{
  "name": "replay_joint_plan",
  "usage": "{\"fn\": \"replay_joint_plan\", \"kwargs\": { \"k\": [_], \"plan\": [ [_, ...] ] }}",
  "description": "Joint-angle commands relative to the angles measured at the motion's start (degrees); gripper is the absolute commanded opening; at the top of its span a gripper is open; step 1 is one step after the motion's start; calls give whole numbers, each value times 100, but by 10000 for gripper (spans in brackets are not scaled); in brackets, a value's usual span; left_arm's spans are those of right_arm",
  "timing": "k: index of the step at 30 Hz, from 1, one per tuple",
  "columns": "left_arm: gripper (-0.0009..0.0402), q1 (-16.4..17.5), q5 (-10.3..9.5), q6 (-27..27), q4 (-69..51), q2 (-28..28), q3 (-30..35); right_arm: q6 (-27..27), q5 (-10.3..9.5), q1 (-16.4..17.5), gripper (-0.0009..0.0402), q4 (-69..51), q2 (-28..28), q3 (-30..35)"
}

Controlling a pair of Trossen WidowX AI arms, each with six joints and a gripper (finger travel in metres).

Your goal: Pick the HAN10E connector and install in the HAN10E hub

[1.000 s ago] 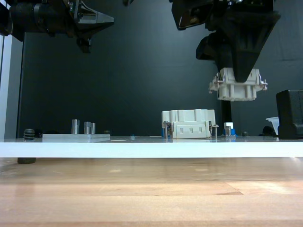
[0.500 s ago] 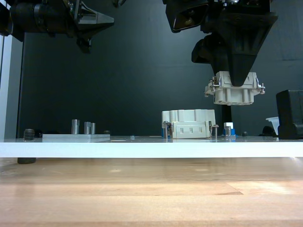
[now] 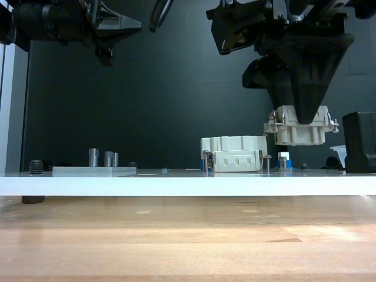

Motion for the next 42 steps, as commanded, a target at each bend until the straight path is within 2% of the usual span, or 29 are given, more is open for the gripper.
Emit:
{"fn": "replay_joint_plan", "kwargs": {
  "k": [1, 42],
  "plan": [
    [0, 2, 2, 0, 2, 0, 2, -15, 0, 0, 4, 142, -17, -103],
    [0, 0, 2, 0, 2, 0, 2, -240, -11, -37, 4, 723, 111, -629]
  ]
}}
